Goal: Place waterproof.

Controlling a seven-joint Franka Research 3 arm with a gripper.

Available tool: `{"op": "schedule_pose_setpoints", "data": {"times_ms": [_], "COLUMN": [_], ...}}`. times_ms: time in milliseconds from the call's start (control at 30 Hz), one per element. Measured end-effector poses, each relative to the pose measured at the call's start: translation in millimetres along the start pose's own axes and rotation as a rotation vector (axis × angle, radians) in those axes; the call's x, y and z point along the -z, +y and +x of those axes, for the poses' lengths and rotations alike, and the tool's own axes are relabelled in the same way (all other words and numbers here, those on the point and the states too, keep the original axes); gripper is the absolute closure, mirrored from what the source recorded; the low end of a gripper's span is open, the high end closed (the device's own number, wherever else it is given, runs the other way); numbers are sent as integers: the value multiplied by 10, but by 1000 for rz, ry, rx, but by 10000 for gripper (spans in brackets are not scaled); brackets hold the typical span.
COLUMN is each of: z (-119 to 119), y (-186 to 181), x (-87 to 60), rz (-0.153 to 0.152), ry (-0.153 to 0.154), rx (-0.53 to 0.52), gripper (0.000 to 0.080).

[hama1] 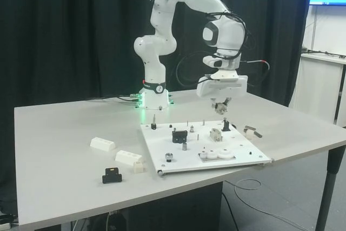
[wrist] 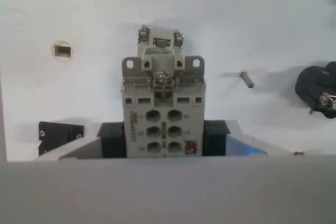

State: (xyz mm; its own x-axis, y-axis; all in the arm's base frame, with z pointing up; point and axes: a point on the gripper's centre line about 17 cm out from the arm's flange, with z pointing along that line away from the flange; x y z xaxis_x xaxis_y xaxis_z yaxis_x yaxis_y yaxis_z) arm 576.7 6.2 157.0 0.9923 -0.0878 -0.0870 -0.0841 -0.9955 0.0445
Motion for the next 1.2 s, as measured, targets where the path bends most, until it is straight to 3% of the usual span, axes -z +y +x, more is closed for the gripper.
{"op": "schedule_pose_setpoints", "data": {"times_ms": [300,767,1200], "z": [-12,-58,-54], "y": [-125,-790,-1691], "x": [-15,-134,-414], "rz": [9,65,81], "ry": [-2,-1,58], "rx": [8,-13,-9], "gripper": [495,495,495]}}
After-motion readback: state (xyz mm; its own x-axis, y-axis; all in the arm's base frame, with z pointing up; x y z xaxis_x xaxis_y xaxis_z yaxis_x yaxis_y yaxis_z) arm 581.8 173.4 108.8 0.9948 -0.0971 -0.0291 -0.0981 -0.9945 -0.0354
